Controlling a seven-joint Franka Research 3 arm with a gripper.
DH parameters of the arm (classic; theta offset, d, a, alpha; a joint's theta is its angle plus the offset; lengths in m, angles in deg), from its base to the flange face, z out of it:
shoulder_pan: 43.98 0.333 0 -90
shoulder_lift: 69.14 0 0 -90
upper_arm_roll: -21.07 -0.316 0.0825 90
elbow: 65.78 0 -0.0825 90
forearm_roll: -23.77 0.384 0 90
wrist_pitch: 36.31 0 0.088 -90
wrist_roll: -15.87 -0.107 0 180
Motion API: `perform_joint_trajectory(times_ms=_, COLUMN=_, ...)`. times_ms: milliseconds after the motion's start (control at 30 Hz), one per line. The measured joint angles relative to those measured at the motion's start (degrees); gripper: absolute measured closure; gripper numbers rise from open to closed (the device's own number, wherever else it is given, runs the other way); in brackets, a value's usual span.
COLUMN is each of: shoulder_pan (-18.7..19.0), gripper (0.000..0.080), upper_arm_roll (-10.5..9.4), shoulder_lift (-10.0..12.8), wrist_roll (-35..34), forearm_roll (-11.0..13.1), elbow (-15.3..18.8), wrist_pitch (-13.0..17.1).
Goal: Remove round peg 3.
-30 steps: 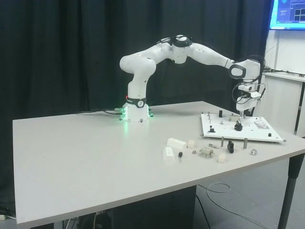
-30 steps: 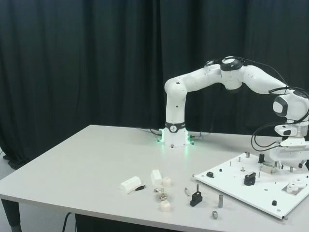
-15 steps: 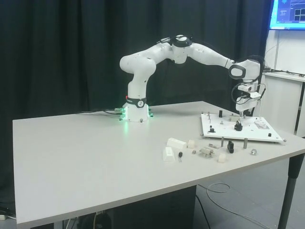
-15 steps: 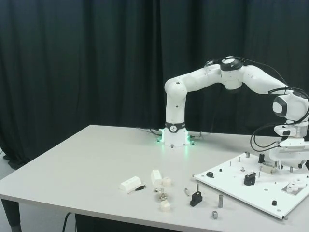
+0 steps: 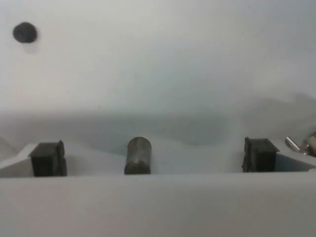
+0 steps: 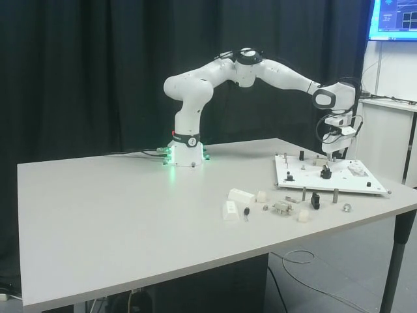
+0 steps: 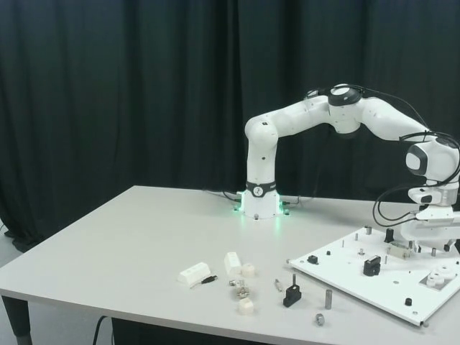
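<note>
A short grey round peg stands upright on the white board. In the wrist view it sits between my two black fingertips, nearer one of them, with a gap on both sides. My gripper is open and holds nothing. From the room cameras the gripper hangs just above the far part of the white board. The peg itself is too small to pick out there.
A black round spot marks the board beyond the peg. Other pegs and a black block stand on the board. Loose parts lie on the grey table beside it: white blocks, a black piece, a grey peg.
The wrist and gripper have lifted slightly over the board. Nothing on the table has moved.
</note>
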Motion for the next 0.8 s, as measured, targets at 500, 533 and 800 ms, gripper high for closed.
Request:
perform_joint_trajectory(times_ms=500, shoulder_pan=-0.01, gripper=0.0003, upper_arm_roll=-0.92, shoulder_lift=0.01, wrist_roll=-0.19, forearm_roll=0.00, elbow=0.27, wrist_pitch=1.63)
perform_joint_trajectory(times_ms=533, shoulder_pan=-0.01, gripper=0.0003, upper_arm_roll=-0.97, shoulder_lift=0.01, wrist_roll=-0.21, forearm_roll=0.00, elbow=0.32, wrist_pitch=1.72)
perform_joint_trajectory(times_ms=800, shoulder_pan=-0.01, gripper=0.0114, upper_arm_roll=-1.52, shoulder_lift=0.01, wrist_roll=-0.22, forearm_roll=0.00, elbow=0.86, wrist_pitch=2.68)
